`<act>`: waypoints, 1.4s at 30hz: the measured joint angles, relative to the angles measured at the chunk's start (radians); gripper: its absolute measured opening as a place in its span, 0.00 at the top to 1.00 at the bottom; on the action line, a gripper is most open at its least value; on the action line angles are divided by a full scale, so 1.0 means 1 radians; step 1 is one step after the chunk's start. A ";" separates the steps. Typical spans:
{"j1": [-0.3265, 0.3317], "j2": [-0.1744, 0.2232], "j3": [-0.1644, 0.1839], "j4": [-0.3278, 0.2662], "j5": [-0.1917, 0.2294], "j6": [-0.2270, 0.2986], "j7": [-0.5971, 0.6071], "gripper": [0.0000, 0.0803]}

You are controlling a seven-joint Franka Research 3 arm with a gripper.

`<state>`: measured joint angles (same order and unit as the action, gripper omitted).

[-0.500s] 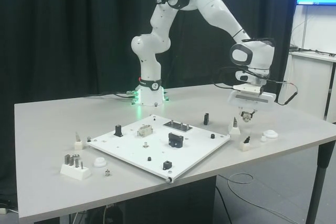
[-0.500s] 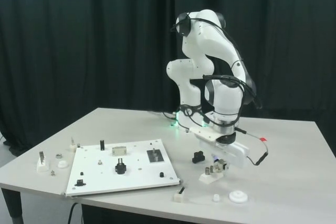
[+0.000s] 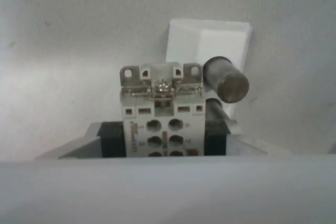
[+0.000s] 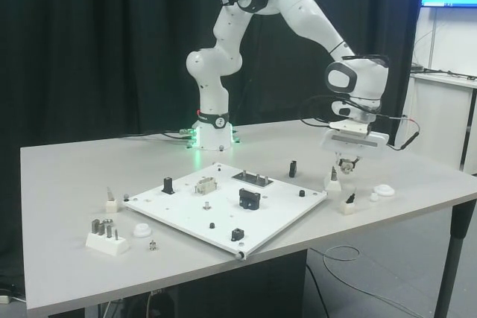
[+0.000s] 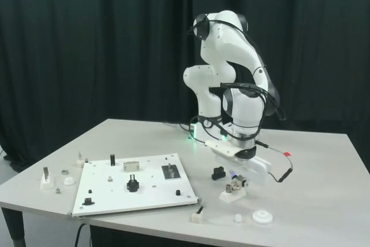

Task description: Place waterproof.

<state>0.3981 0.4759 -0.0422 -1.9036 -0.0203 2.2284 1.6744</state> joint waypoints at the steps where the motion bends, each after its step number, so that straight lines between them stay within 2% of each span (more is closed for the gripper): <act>1: 0.000 0.000 -0.001 0.000 0.000 0.000 0.000 0.61; 28: 0.002 0.000 -0.004 0.019 0.000 0.013 -0.017 0.61; 38: 0.013 -0.002 -0.002 0.019 0.000 0.053 -0.078 0.61; 42: 0.022 -0.005 -0.002 0.019 0.000 0.064 -0.139 0.61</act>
<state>0.4203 0.4707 -0.0446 -1.8845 -0.0204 2.2921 1.5358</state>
